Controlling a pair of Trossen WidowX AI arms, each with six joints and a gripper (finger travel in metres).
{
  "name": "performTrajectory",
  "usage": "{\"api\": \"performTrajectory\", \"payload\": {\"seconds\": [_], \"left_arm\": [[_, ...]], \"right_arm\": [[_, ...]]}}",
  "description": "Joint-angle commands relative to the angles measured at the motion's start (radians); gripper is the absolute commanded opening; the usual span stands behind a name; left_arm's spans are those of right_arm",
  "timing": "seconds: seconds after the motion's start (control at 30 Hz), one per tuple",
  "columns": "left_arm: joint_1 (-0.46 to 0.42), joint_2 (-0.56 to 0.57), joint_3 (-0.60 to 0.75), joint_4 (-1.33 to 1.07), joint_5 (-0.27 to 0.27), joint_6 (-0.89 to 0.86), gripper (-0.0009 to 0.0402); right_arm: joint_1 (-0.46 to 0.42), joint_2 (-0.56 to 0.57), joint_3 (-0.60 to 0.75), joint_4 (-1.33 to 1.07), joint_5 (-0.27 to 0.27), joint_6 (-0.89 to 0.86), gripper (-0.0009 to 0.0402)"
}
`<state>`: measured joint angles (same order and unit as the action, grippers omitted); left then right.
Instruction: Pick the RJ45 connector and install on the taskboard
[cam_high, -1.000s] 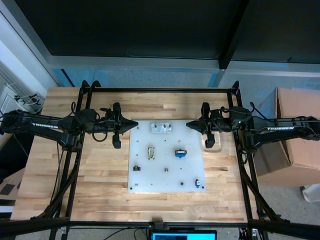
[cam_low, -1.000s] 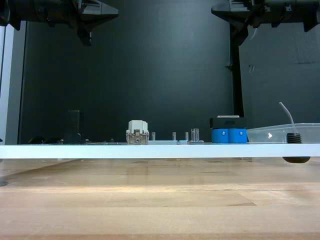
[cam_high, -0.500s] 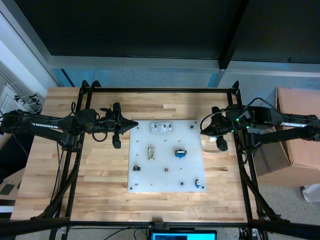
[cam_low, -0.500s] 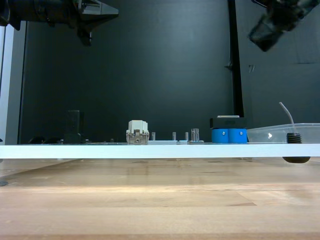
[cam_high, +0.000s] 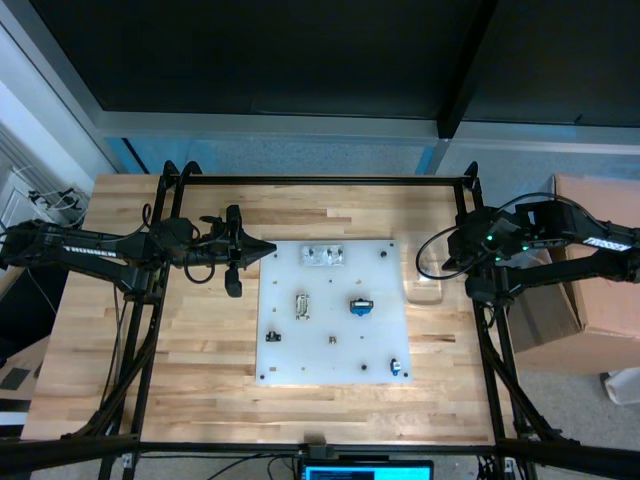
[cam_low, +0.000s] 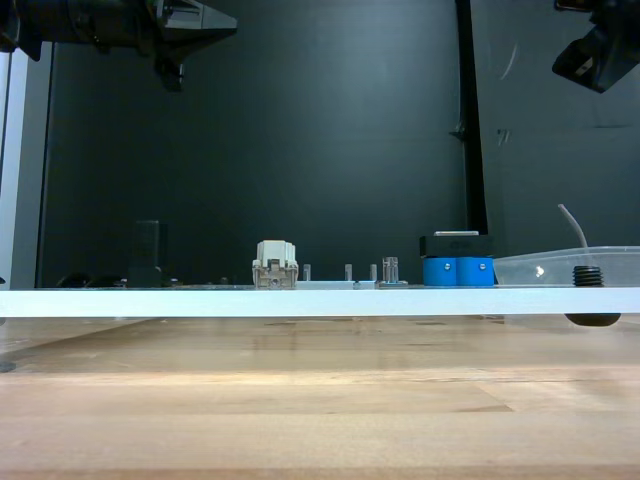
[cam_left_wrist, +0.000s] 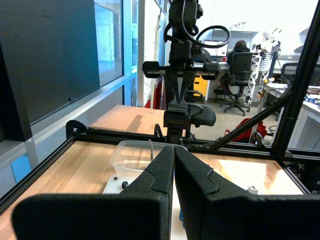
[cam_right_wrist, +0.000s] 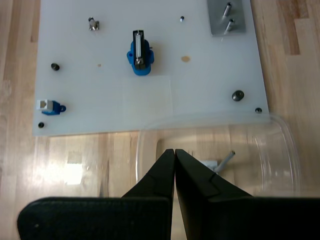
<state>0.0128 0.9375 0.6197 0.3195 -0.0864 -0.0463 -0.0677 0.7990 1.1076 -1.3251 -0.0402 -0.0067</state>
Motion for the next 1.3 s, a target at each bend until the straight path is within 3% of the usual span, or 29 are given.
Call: {"api": "performTrajectory", "payload": {"seconds": [0.03, 0.27, 0.63, 1.0, 1.3], "left_arm": [[0.0, 0.0, 0.0, 0.0, 0.0, 0.0, 0.0], [0.0, 0.0, 0.0, 0.0, 0.0, 0.0, 0.0], [0.0, 0.0, 0.0, 0.0, 0.0, 0.0, 0.0], [0.0, 0.0, 0.0, 0.0, 0.0, 0.0, 0.0], [0.0, 0.0, 0.0, 0.0, 0.0, 0.0, 0.0]], "right_arm": [[0.0, 0.002, 0.02, -0.048, 0.031, 0.003, 0.0], [0.0, 0.043, 0.025, -0.133, 0.048, -0.014, 0.0014], [0.0, 0.116, 0.0, -0.174, 0.048, -0.05, 0.0108], [0.039, 0.156, -0.157, -0.07, 0.048, 0.007, 0.0188], [0.111, 0.217, -0.266, 0.058, 0.051, 0.077, 0.0197]]}}
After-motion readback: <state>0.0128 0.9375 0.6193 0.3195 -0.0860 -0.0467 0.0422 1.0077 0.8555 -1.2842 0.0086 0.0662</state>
